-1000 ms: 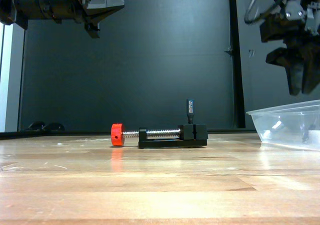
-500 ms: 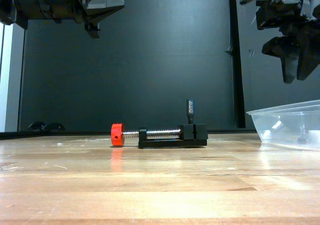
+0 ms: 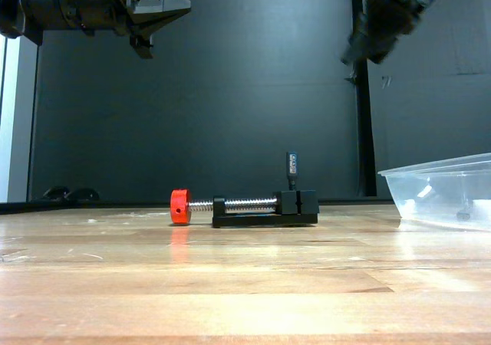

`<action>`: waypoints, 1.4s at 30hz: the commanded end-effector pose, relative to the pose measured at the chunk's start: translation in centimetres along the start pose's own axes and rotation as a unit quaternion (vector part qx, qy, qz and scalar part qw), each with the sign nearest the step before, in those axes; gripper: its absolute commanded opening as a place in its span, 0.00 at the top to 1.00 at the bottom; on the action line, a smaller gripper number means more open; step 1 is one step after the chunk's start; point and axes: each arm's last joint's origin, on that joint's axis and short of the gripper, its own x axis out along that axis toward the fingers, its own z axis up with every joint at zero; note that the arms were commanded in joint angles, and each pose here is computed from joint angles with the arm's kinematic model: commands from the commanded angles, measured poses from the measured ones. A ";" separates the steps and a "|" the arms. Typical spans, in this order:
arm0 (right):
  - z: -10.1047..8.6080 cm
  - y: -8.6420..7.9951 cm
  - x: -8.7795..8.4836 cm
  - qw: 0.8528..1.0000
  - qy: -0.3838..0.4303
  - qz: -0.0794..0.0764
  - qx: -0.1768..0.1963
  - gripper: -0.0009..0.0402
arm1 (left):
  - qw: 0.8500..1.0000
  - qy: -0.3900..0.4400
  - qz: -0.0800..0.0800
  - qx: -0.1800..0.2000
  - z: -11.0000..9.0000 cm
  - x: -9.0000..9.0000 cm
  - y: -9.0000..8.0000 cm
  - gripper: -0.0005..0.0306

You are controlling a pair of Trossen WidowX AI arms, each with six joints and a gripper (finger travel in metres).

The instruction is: Remove the USB-C connector from taskboard and place in the container

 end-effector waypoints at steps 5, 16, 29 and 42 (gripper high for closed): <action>2.1 -0.5 0.0 0.995 -0.100 0.015 -0.022 0.98 | 1.000 0.000 0.000 0.000 0.0 0.0 0.0 0.98; 3.1 -1.3 0.7 0.969 -0.243 0.041 -0.031 0.98 | 1.000 0.000 0.000 0.000 0.0 0.0 0.0 0.98; 1.7 -2.6 2.0 0.946 -0.322 0.037 -0.027 0.98 | 1.000 0.000 0.000 0.000 0.0 0.0 0.0 0.98; 0.5 -3.2 2.6 0.937 -0.347 0.046 -0.017 0.98 | 1.000 0.000 0.000 0.000 0.0 0.0 0.0 0.98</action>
